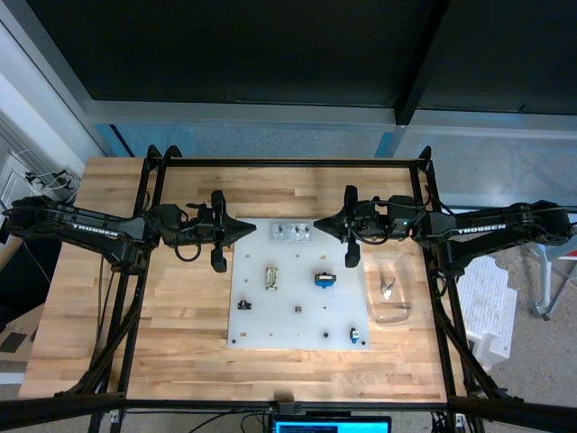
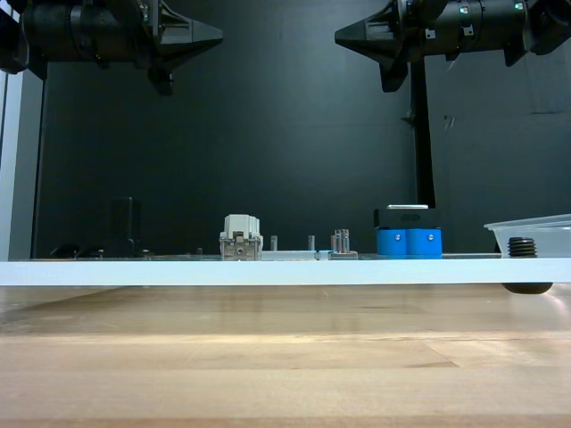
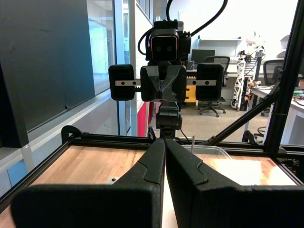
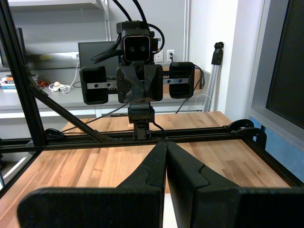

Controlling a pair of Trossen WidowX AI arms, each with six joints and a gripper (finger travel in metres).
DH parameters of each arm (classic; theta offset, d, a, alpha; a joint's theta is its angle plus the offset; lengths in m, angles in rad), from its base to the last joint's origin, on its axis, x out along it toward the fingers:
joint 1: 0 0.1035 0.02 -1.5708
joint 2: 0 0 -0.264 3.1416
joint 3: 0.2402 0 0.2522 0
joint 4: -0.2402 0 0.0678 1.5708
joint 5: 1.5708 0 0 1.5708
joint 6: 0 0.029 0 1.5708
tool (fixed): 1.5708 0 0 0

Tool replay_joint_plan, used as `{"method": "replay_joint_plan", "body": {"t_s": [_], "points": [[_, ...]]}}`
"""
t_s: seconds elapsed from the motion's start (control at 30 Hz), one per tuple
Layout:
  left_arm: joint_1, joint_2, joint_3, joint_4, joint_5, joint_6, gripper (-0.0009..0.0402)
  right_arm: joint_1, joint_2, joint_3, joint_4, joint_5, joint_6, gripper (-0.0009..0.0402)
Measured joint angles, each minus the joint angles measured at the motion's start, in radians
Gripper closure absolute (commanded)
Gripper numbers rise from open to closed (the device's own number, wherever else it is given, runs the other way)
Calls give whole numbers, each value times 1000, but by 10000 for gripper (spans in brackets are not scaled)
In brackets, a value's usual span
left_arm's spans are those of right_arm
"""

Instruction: Pick the RJ45 connector and install on taskboard

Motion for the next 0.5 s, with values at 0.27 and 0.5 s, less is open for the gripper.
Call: {"method": "replay_joint_plan", "body": {"t_s": [0.27,0.5], "points": [[0,0,0,0,26,-28,393,0,0,0,0,0,0,393],[0,0,0,0,26,-29,393,0,0,0,0,-31,3,393]]}}
